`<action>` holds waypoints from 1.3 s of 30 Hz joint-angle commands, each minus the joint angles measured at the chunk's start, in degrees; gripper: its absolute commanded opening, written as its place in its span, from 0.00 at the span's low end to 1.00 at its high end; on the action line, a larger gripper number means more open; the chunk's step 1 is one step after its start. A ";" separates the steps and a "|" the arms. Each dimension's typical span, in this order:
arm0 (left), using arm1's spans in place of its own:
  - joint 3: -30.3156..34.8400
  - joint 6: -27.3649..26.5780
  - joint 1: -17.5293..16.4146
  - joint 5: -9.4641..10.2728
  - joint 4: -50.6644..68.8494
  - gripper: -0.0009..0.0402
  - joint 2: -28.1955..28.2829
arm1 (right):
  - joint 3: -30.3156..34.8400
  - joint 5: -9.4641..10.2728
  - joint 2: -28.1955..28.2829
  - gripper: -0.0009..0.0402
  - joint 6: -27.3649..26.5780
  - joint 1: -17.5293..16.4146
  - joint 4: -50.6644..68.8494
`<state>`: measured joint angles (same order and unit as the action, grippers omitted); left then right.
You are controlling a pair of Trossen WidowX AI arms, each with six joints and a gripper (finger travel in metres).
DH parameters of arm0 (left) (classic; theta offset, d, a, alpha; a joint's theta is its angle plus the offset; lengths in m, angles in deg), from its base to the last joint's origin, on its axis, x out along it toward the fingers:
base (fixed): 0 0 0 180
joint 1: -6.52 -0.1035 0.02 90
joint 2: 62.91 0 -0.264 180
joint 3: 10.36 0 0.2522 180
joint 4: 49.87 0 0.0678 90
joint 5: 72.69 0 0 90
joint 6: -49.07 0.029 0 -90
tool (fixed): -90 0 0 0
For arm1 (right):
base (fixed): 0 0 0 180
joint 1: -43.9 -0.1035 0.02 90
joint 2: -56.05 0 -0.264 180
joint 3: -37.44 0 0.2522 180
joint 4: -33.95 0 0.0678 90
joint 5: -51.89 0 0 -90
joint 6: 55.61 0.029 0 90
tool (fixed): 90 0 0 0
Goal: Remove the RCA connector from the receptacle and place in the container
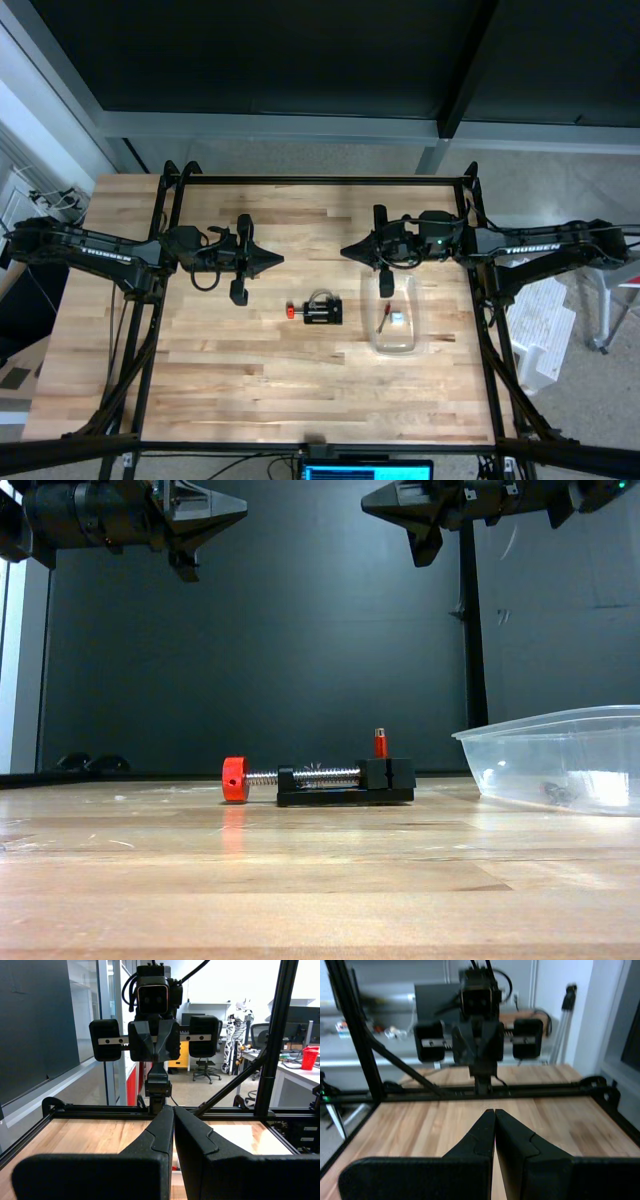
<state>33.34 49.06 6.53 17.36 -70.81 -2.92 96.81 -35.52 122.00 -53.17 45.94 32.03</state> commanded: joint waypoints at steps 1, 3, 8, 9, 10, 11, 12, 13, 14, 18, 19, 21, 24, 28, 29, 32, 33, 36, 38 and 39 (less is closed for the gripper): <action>0.02 0.00 -0.02 -0.02 -0.02 0.02 0.00 | -2.40 -0.50 -0.13 0.02 0.13 -0.02 -4.68; 0.02 0.00 0.00 -0.02 -0.02 0.02 0.00 | -3.85 -0.66 -0.28 0.02 0.07 -0.22 -6.82; 0.02 0.00 0.00 -0.02 0.00 0.02 0.00 | -7.34 -1.77 -0.79 0.02 0.09 -0.44 -11.34; 0.02 0.00 0.00 -0.02 0.00 0.02 0.00 | -8.00 -1.97 -1.07 0.02 0.07 -0.44 -12.13; 0.02 0.00 0.00 -0.02 0.00 0.02 0.00 | -8.41 -2.19 -1.14 0.02 0.07 -0.52 -12.52; 0.02 0.00 -0.02 -0.02 0.00 0.02 0.00 | -8.70 -2.69 -1.27 0.02 0.00 -0.63 -12.52; 0.02 0.00 -0.02 -0.02 -0.02 0.02 0.02 | -8.94 -2.62 -1.46 0.02 0.00 -0.70 -12.46; 0.02 0.00 0.00 -0.02 -0.02 0.02 0.00 | -9.18 -2.60 -1.49 0.02 0.00 -0.72 -12.55; 0.02 0.00 0.00 -0.02 -0.02 0.02 0.00 | -9.33 -2.49 -1.62 0.02 0.02 -0.83 -12.50; 0.02 0.00 0.00 -0.02 -0.04 0.02 0.00 | -9.46 -2.54 -1.95 0.02 0.02 -1.20 -12.52; 0.02 0.00 0.00 -0.02 -0.04 0.02 0.00 | -9.49 -2.54 -2.01 0.02 0.02 -1.22 -12.50; 0.02 0.00 0.00 -0.02 -0.02 0.02 0.00 | -9.49 -2.56 -2.21 0.02 -0.02 -1.29 -12.50; 0.02 0.00 -0.02 -0.02 -0.04 0.02 0.00 | -9.44 -2.58 -2.23 0.02 -0.42 -1.31 -12.52; 0.02 0.00 0.00 -0.02 -0.02 0.02 0.00 | -9.03 -2.54 -2.19 0.02 -0.72 -1.33 -12.41; 0.02 0.00 -0.02 -0.02 -0.02 0.02 0.00 | -9.01 -2.56 -2.21 0.02 -0.96 -1.33 -12.44; 0.02 0.00 0.00 -0.02 -0.04 0.02 0.00 | -9.03 -2.58 -2.21 0.02 -1.29 -1.33 -12.48; 0.02 0.00 -0.02 -0.02 -0.02 0.02 0.02 | -9.03 -2.56 -2.21 0.02 -1.29 -1.33 -12.44; 0.02 0.00 0.00 -0.02 -0.02 0.02 0.00 | -9.03 -2.56 -2.21 0.02 -1.29 -1.33 -12.28; 0.02 0.00 -0.02 -0.02 -0.02 0.02 0.02 | -9.03 -2.56 -2.21 0.02 -1.29 -1.33 -12.24; 0.02 0.00 0.00 -0.02 -0.02 0.02 0.02 | -9.03 -2.56 -2.21 0.02 -1.29 -1.33 -12.17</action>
<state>33.34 49.06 6.53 17.34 -70.81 -2.94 87.69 -38.08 119.77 -54.46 44.61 19.83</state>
